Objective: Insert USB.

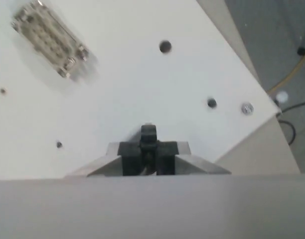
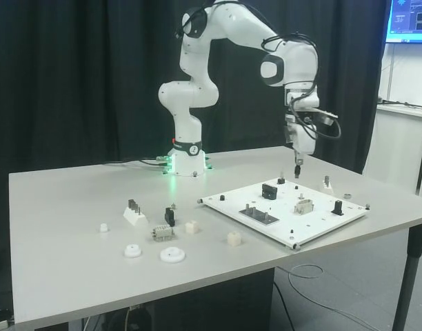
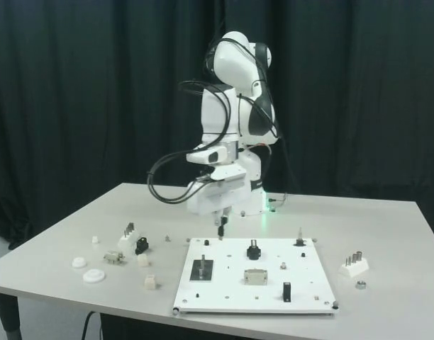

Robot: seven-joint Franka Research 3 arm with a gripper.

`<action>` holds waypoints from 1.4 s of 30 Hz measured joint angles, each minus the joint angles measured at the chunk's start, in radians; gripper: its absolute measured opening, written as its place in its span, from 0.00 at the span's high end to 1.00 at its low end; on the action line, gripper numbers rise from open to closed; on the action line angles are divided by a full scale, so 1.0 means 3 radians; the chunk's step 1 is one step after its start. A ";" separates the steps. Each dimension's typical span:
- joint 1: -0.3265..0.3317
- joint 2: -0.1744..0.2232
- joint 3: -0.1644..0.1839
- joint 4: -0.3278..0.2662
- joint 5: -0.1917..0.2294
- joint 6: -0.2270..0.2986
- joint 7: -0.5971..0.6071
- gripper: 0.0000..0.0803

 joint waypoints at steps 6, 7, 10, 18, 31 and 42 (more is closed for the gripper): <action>0.0043 0.0029 0.0089 0.0037 0.0046 -0.0001 0.0064 0.93; 0.0055 0.0034 0.0099 0.0044 0.0053 -0.0001 0.0082 0.93; 0.0102 0.0047 0.0126 0.0068 0.0058 0.0000 0.0113 0.93; 0.0274 0.0109 0.0158 0.0181 0.0056 0.0000 0.0136 0.93; 0.0464 0.0269 0.0156 0.0363 -0.0055 -0.0004 -0.0390 0.93; 0.0507 0.0469 0.0154 0.0568 -0.0059 -0.0119 -0.0957 0.93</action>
